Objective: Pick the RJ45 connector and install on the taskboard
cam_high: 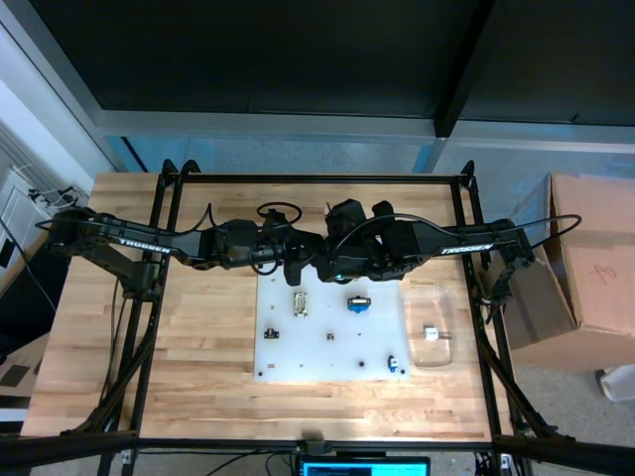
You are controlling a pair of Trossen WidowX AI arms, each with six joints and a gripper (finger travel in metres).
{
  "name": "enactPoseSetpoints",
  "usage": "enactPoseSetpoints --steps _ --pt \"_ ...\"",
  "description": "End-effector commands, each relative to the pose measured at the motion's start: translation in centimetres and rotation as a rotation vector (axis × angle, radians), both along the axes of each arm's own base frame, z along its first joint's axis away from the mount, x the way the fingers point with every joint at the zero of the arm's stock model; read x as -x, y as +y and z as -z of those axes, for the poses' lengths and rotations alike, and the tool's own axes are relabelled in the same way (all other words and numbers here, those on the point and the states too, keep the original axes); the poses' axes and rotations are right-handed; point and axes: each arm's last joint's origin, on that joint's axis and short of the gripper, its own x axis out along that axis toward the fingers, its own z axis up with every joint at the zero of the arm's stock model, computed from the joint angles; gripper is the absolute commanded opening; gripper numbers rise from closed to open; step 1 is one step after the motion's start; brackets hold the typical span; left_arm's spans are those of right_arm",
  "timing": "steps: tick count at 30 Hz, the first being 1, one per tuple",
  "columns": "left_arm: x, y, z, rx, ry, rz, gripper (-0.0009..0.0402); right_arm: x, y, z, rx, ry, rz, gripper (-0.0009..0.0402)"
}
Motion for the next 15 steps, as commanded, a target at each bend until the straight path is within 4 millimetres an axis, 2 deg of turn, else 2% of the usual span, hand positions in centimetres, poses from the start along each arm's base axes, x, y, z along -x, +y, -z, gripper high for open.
enactPoseSetpoints --steps 1,15 --pt "-0.01 0.05 -0.14 -0.002 -0.017 -0.013 0.0211 -0.04 -0.04 -0.05 -0.011 -0.030 0.014 0.0000" --pt "-0.01 0.08 -0.66 -0.048 -0.056 -0.019 0.0210 0.39 -0.05 -0.73 -0.066 -0.155 0.067 0.0000"
